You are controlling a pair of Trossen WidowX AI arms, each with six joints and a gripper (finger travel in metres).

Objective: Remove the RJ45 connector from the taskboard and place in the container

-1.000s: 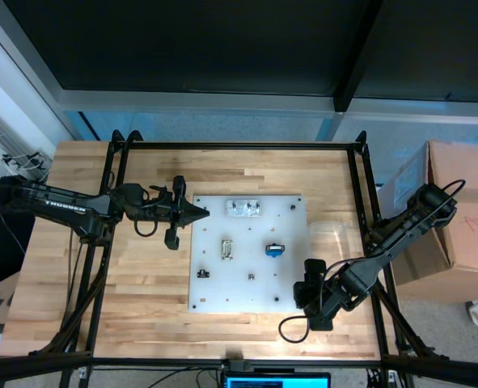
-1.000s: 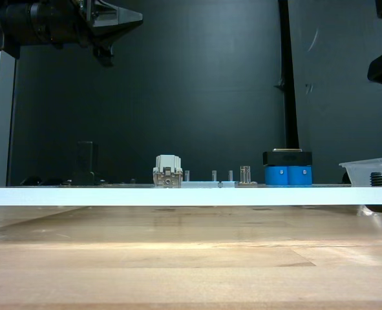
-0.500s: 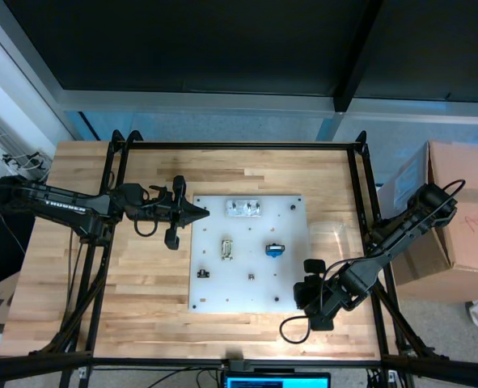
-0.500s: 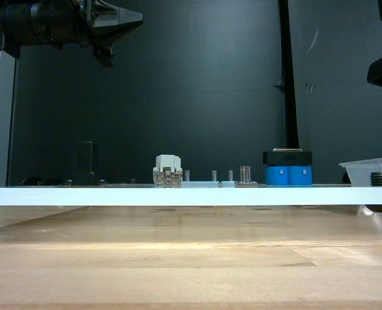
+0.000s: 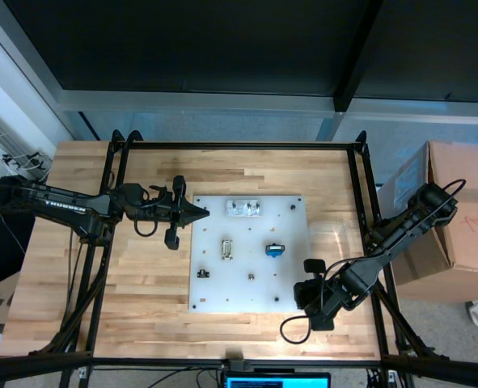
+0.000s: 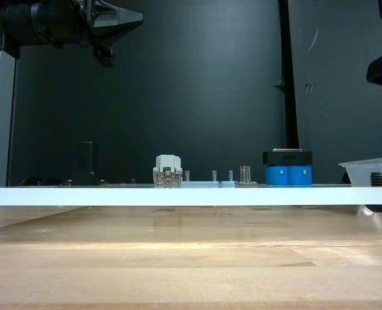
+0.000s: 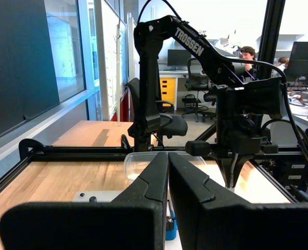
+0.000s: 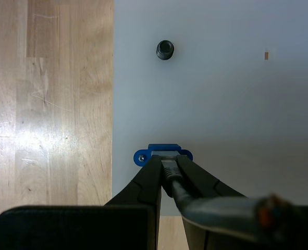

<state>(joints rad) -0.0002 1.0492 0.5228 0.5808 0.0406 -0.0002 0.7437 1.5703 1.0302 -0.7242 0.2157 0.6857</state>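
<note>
The grey RJ45 connector (image 8: 168,167) sits in its blue seat (image 8: 143,156) at the edge of the white taskboard (image 5: 247,283), with its cable (image 8: 206,208) trailing back past the wrist. My right gripper (image 8: 165,159) points down at the board's near right edge (image 5: 310,283), its fingers closed on the connector from both sides. My left gripper (image 5: 200,212) hovers shut above the board's left edge, high in the low view (image 6: 129,19), with nothing between its fingers (image 7: 168,172).
A clear plastic container (image 5: 336,230) stands just right of the board and also shows in the low view (image 6: 371,169). The board carries a blue block (image 5: 274,250), a grey socket (image 5: 227,249) and a black screw (image 8: 164,49). A cardboard box (image 5: 457,218) sits off the table's right side.
The right gripper's head has shifted very slightly at the board's near right edge. The left arm has not moved.
</note>
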